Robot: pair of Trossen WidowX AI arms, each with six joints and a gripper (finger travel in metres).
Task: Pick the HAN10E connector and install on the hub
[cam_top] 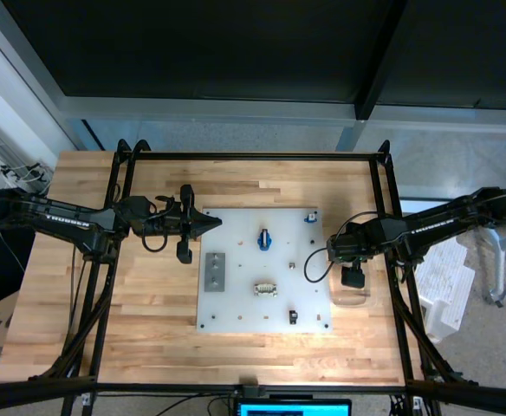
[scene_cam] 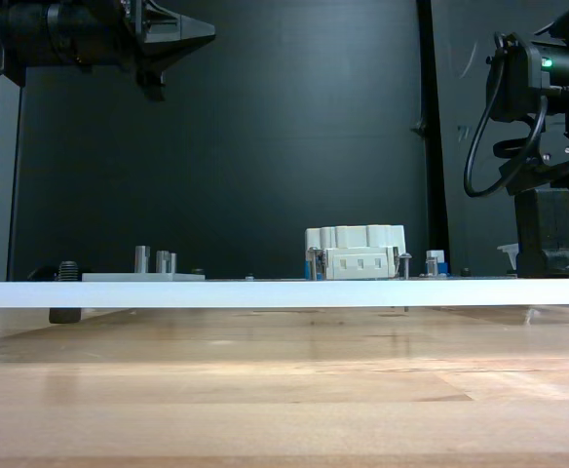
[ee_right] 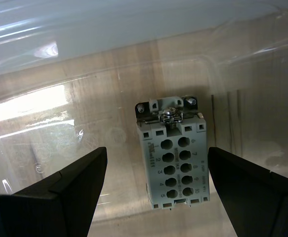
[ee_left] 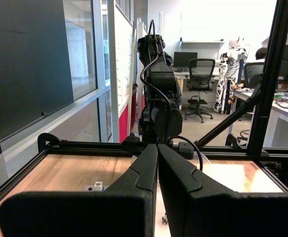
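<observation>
Board (cam_top: 236, 314) sits mid-table (cam_top: 149, 338). Hub (cam_top: 266, 289) is on the board's near half, roughly centre, upright and with nothing plugged into it. Grey block (cam_top: 214, 271) is just left of it and apart from it.

Right of the board, off its edge, there's a clear tray (cam_top: 353, 301). Right gripper (cam_top: 351, 279) points straight down into it. Jaws are wide open and hold nothing. Connector (ee_right: 171, 154) lies flat on the tray floor, pin-hole face up, between the two fingers (ee_right: 60, 190) with a clear gap each side and no contact. Can't tell how high the tips are above the tray floor.

Blue part (cam_top: 264, 238) is further back on the board.

Left gripper (cam_top: 211, 224) hangs high over the board's far-left area, pointing level toward the right arm. Jaws are closed together and hold nothing.
</observation>
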